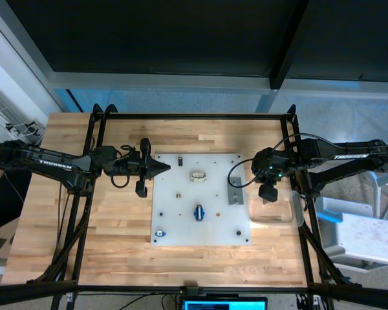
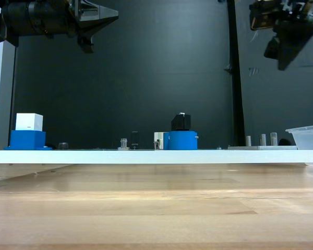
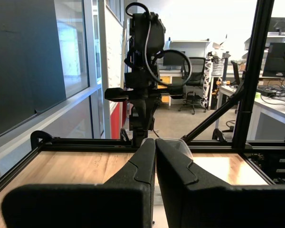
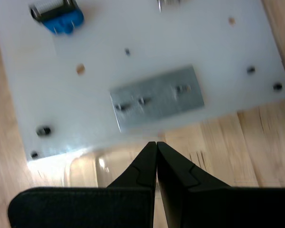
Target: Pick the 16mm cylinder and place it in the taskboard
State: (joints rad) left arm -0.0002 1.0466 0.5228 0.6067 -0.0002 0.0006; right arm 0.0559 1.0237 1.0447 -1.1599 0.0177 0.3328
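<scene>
Flanking taskboard (image 1: pixel 181 223), left gripper (image 1: pixel 166 166) and right gripper (image 1: pixel 267 192) hover; arms (image 1: pixel 52 163) read TROSSEN.

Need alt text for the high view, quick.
Flat white square taskboard lies centre frame; the left hand hovers over its left edge, the right hand over the board-side edge of the clear plastic tray.

Flat white square taskboard (image 1: pixel 181 223), dotted with small holes, lying level

Robotics lab | my wooden tabletop (image 1: pixel 64 219) sits inside a black metal frame (image 1: pixel 194 116) | beyond it, an office chair (image 3: pixel 196 90), desks (image 3: pixel 268 102) with monitors (image 3: pixel 281 24), glass partitions (image 3: pixel 71 47) | a laptop screen (image 1: pixel 224 303) glows at my near edge
</scene>
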